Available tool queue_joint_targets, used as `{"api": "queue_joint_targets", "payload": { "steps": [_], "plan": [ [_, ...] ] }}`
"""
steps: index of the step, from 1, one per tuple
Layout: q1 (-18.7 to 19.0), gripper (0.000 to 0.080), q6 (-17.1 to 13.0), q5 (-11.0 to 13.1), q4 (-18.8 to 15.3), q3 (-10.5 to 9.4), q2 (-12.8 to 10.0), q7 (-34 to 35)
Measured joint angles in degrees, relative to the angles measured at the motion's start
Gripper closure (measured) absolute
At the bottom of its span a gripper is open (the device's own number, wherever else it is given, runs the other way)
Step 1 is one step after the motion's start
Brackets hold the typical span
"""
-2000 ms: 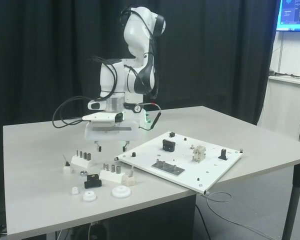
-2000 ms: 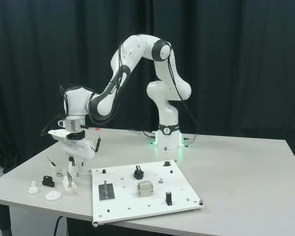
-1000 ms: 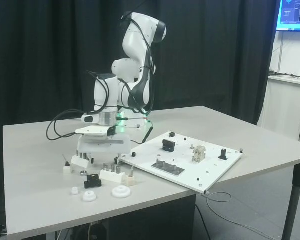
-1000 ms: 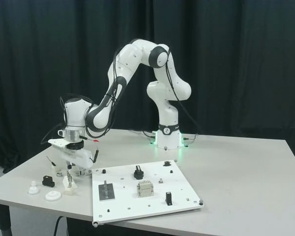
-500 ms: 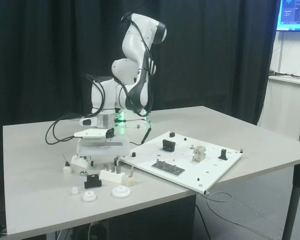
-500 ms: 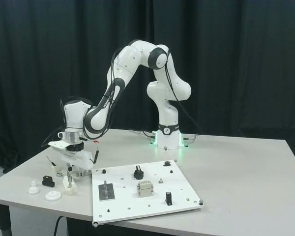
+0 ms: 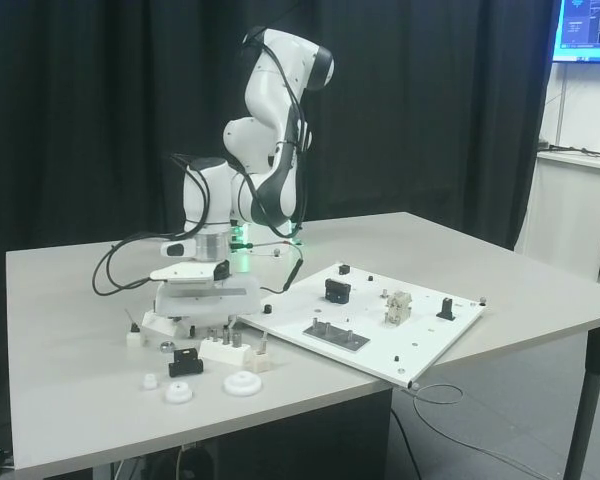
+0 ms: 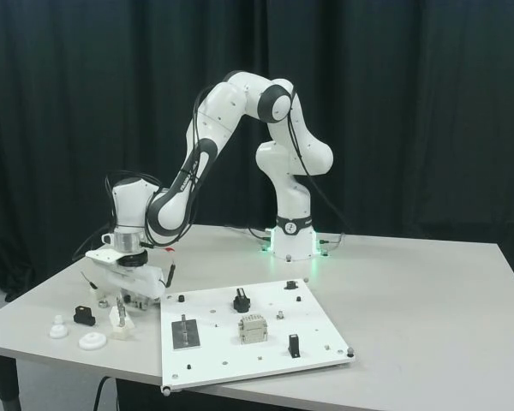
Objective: Pick BNC.
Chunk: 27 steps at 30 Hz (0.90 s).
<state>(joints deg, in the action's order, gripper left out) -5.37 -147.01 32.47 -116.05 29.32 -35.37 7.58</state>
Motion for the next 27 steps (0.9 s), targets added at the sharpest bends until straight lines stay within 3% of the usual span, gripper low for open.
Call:
{"api": "queue_joint_targets", "payload": {
  "steps": [1,2,9,11,16,17,27],
  "plan": [
    [0.00,0.0100,0.00,0.01,0.00,-0.02,-0.03,-0.03],
    [0.00,0.0258,0.00,0.02,0.00,-0.03,-0.06,-0.06],
    [0.00,0.0258,0.00,0.02,0.00,-0.16,-0.22,-0.23],
    [0.00,0.0620,0.01,0.03,0.00,-0.22,-0.26,-0.23],
    [0.04,0.0620,0.01,0.03,0.02,-0.29,-0.28,-0.23],
    [0.04,0.0675,0.01,0.03,0.03,-0.30,-0.27,-0.23],
    [0.14,0.0675,0.17,0.02,0.64,-0.25,0.46,-0.23]
  ]
}}
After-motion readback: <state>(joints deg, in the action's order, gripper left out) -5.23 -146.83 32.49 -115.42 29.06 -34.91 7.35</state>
